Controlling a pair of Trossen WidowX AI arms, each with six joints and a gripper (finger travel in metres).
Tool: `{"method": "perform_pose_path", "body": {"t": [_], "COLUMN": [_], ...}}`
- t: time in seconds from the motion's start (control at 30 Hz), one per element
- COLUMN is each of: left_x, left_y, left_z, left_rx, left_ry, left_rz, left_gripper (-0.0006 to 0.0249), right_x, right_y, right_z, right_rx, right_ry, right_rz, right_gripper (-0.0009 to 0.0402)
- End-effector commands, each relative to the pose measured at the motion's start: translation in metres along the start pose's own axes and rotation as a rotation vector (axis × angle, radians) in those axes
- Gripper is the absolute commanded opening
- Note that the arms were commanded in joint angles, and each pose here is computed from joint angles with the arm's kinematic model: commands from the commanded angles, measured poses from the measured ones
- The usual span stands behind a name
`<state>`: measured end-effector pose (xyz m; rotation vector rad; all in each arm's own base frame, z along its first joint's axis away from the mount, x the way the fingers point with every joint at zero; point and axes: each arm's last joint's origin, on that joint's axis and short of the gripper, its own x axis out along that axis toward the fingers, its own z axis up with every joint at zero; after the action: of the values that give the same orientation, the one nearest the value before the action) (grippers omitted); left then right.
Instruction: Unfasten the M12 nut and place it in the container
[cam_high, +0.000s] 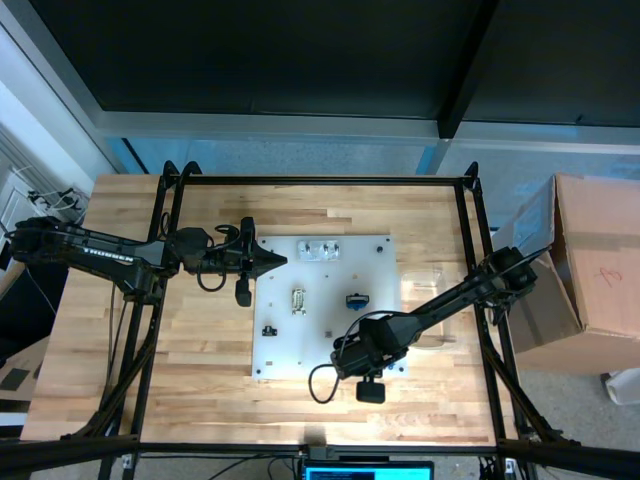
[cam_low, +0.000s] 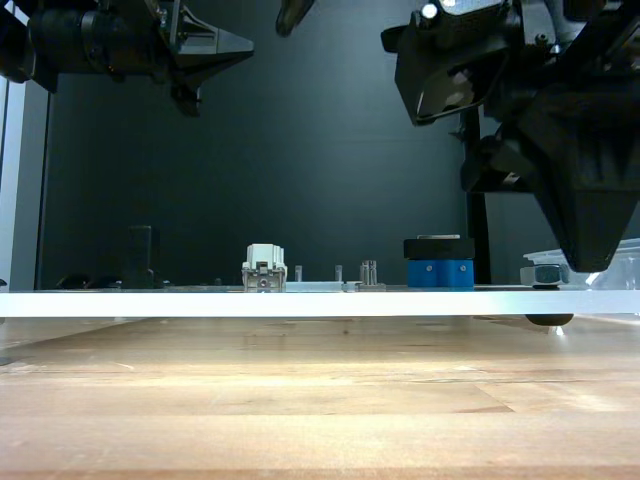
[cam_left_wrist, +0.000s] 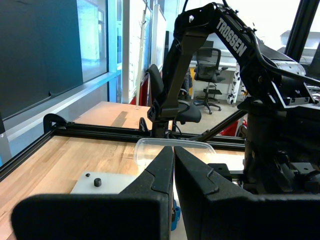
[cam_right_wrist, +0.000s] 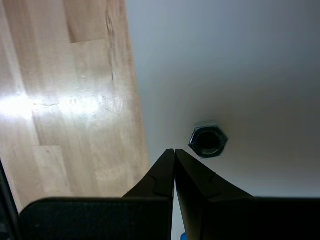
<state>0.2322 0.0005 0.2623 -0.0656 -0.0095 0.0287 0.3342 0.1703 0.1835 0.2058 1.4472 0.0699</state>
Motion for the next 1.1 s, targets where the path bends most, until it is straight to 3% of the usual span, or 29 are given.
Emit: {"method": "perform_pose_path", "body": {"t": [0.03, 0.17, 0.2, 0.3, 0.33, 0.4, 0.63, 0.9, 1.0, 1.1], "left_x": [0.0, 0.0, 0.0, 0.0, 0.0, 0.0, 0.0, 0.0, 0.0, 0.0], "left_y": [0.0, 0.0, 0.0, 0.0, 0.0, 0.0, 0.0, 0.0, 0.0, 0.0], "left_z": [0.0, 0.0, 0.0, 0.0, 0.0, 0.0, 0.0, 0.0, 0.0, 0.0], "left_rx": [0.0, 0.0, 0.0, 0.0, 0.0, 0.0, 0.0, 0.0, 0.0, 0.0], "left_ry": [0.0, 0.0, 0.0, 0.0, 0.0, 0.0, -0.001, -0.002, 0.001, -0.001], "left_rz": [0.0, 0.0, 0.0, 0.0, 0.0, 0.0, 0.0, 0.0, 0.0, 0.0], "left_gripper": [0.0, 0.0, 0.0, 0.0, 0.0, 0.0, 0.0, 0.0, 0.0, 0.0], "right_x": [0.0, 0.0, 0.0, -0.005, -0.007, -0.011, -0.02, -0.033, -0.035, -0.029], "right_y": [-0.001, -0.001, -0.002, -0.011, -0.013, -0.013, -0.012, -0.001, 0.003, 0.003], "right_z": [0.0, 0.0, -0.001, -0.005, -0.007, -0.009, -0.009, -0.004, -0.001, 0.001], "right_rx": [0.0, 0.0, 0.004, 0.092, 0.105, 0.102, 0.104, 0.079, 0.062, 0.063], "right_ry": [0.002, 0.0, -0.006, -0.041, -0.036, -0.023, -0.037, 0.023, 0.02, 0.027], "right_rz": [-0.002, -0.012, -0.043, -0.231, -0.262, -0.271, -0.24, -0.036, -0.003, -0.009], "right_gripper": [0.0, 0.0, 0.0, 0.0, 0.0, 0.0, 0.0, 0.0, 0.0, 0.0]}}
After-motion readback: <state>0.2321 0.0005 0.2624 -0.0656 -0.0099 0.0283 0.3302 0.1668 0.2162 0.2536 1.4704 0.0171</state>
